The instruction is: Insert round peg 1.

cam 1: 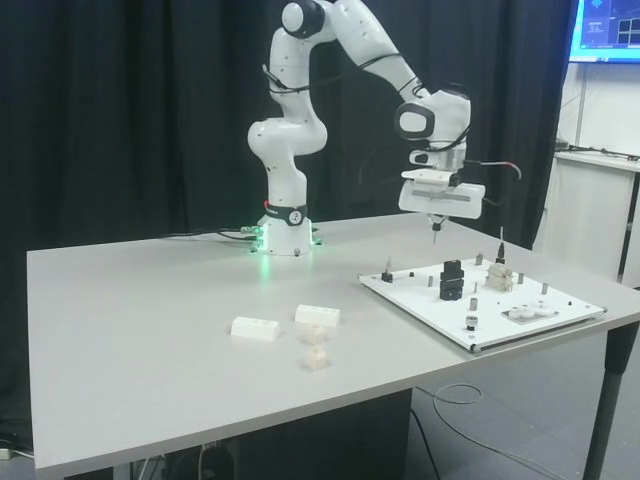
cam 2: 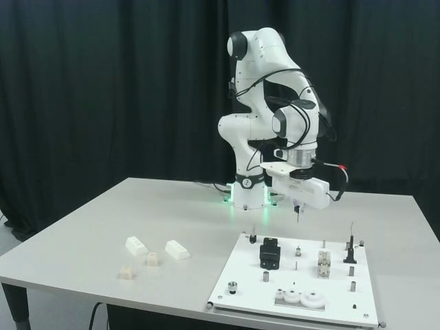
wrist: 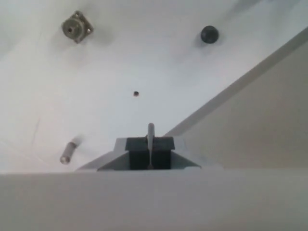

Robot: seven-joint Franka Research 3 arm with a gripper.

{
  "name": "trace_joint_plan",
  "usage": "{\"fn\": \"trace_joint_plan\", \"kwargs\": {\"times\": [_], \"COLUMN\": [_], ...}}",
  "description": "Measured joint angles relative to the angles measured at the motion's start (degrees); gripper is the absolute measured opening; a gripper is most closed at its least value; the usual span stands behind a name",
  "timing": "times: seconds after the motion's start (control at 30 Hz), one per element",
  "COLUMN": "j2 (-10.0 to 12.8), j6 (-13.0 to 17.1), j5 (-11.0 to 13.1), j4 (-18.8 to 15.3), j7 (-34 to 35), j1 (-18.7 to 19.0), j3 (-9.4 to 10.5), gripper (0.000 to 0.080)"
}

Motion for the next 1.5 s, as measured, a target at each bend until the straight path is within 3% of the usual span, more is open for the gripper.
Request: {"fn": "trace_joint_plan", "kwargs": {"times": [0.47, 0.83, 1.5], "j2": [5.06, 8.96, 10.76], "j6": [5.42, 7.67, 8.35], "j5": [0.03, 0.03, 0.03], "j4": [0.65, 0.92, 0.93], "j7": [1.80, 1.80, 2.62], "j1": [-0.73, -1.63, -1.53], "j3": [-0.64, -0.75, -0.73], "gripper": [0.0015, 0.0015, 0.0015]}}
